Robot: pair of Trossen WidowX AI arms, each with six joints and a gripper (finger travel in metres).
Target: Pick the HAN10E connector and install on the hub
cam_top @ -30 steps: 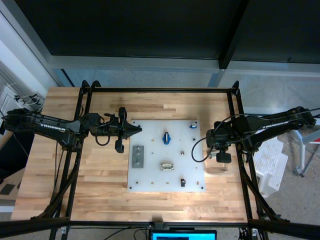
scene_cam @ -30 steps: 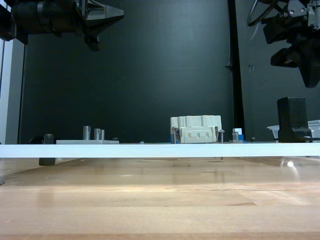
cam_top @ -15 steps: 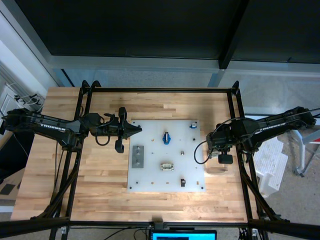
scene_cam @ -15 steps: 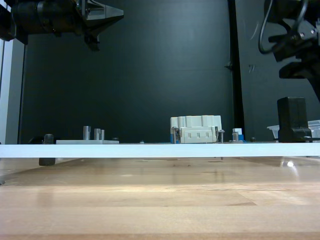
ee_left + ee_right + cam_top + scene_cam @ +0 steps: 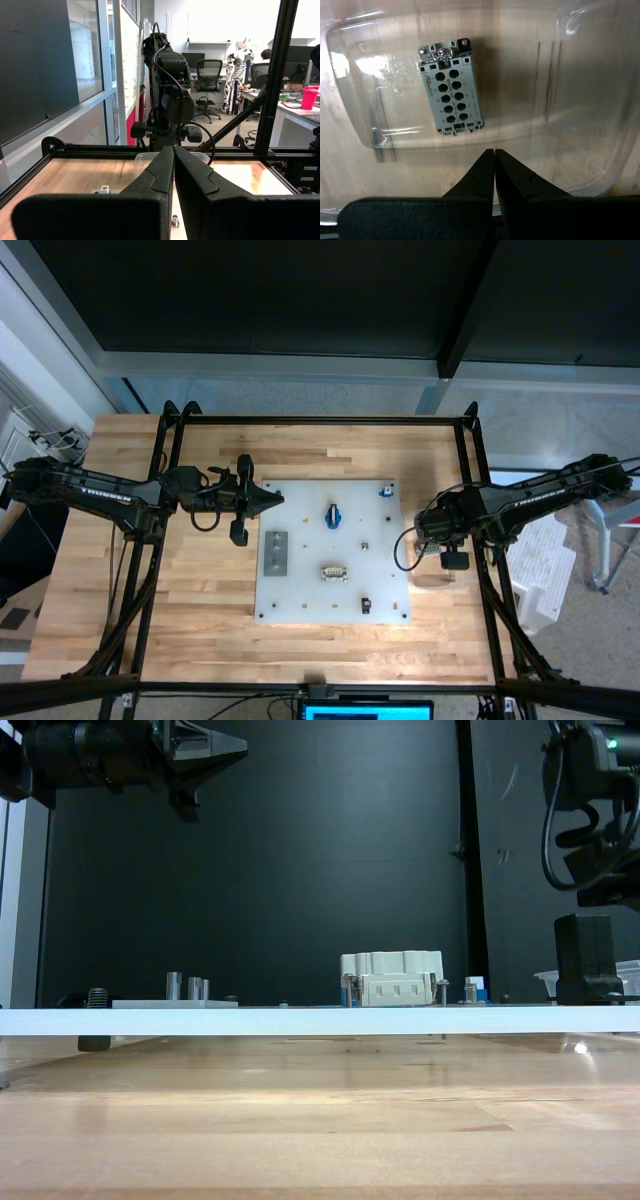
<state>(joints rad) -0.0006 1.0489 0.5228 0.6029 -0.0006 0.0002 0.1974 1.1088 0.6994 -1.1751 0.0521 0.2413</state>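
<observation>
Looking straight down at the HAN10E connector point(image 5: 450, 88), lying holes-up in a clear tray point(image 5: 570, 90) right of the white board point(image 5: 300, 605), well apart from the hub point(image 5: 334, 573). Right gripper point(image 5: 494, 152) hovers over it, fingers pressed together, so they'd need to spread first. Probably light, rigid, slightly slick plastic; I'd pinch the long flat sides mid-length. Left gripper point(image 5: 173, 149) hangs by the board's left edge, also closed.

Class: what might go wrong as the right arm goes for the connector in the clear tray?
The right gripper hangs shut over the clear tray; descending unopened, it would likely knock the HAN10E connector aside. The connector lies off the gripper's line, so a straight drop may miss. The left gripper sits shut, parked over the left edge of the board.
</observation>
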